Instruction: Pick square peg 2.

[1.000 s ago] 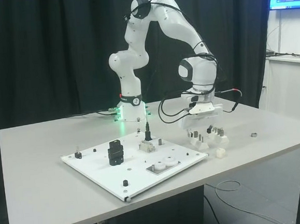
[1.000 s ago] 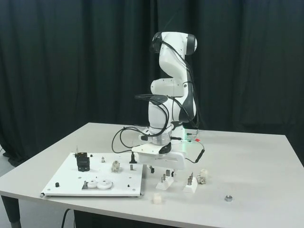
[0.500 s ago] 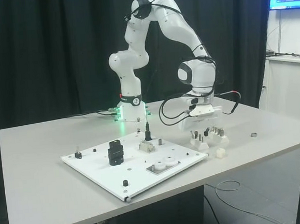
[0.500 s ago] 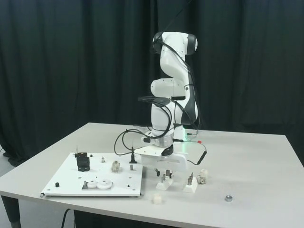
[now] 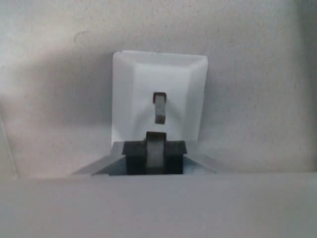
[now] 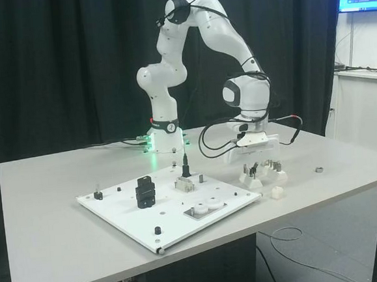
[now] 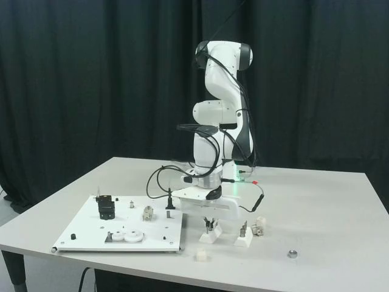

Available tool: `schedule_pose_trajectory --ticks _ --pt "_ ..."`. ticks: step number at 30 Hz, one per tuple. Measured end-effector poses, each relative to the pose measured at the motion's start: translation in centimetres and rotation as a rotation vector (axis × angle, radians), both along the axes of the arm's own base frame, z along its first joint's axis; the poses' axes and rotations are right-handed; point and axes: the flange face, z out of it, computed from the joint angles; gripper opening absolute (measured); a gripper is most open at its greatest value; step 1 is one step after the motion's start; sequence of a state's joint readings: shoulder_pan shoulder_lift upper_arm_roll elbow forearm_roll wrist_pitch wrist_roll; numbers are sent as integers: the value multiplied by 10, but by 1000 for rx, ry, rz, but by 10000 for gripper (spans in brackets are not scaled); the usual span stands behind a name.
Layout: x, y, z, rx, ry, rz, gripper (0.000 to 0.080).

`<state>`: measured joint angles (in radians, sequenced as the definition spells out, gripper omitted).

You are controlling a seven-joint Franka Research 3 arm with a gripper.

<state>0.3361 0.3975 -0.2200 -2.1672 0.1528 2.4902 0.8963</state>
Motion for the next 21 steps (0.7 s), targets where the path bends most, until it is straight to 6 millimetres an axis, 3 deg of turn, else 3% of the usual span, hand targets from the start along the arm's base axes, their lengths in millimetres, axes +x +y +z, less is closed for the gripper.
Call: schedule_pose_trajectory --ticks 3,4,21 --pt "0 0 1 1 -2 -2 220" --pt "0 0 2 1 -3 -2 72" --pt "-2 0 50 32 0 -5 72"
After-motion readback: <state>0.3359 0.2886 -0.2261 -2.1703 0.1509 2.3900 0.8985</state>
